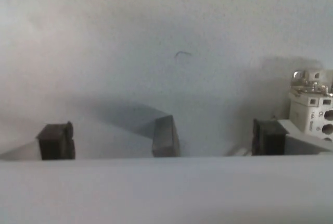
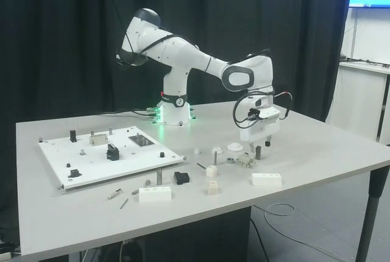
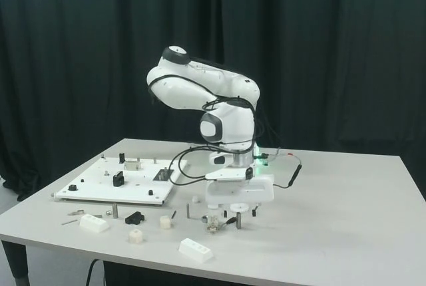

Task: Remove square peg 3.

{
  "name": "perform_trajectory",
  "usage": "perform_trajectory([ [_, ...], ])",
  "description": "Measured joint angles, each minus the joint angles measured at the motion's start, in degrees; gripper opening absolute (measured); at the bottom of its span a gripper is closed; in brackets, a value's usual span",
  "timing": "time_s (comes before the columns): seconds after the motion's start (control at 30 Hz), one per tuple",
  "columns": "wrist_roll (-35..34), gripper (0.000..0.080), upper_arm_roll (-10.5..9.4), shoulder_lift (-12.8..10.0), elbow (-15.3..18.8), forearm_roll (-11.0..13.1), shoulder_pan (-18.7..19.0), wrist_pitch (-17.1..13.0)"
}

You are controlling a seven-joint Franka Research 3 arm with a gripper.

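Observation:
A small grey square peg [image 1: 166,136] stands upright on the grey table, between the two black fingertips [image 1: 55,141] of my gripper [image 1: 161,139]. The fingers are spread wide and neither touches the peg, so the gripper is open. In the first room view the peg [image 2: 258,152] shows as a short dark post under the gripper [image 2: 259,145], to the right of the white assembly board [image 2: 103,152]. From the second room view the peg [image 2: 258,152] appears again as peg [image 3: 238,220] below the gripper [image 3: 239,211], near the table's front.
A white terminal block [image 1: 311,107] sits close beside one finger, seen also as a small part [image 2: 245,160]. Loose white blocks [image 2: 265,179] [image 2: 154,194], a white disc [image 2: 235,147] and small pins lie around. The board carries black and grey parts.

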State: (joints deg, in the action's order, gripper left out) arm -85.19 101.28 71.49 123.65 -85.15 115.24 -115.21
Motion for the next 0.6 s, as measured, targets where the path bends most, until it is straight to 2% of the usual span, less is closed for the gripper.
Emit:
perform_trajectory([
  [0.1,-0.14,0.0709,-0.77,0.00,0.01,0.32,-0.04,0.54],
  [0.13,-0.26,0.0778,-1.09,0.00,0.01,0.50,-0.05,0.86],
  [0.6,-0.82,0.0799,-5.39,-0.06,0.02,2.66,-0.19,5.45],
])
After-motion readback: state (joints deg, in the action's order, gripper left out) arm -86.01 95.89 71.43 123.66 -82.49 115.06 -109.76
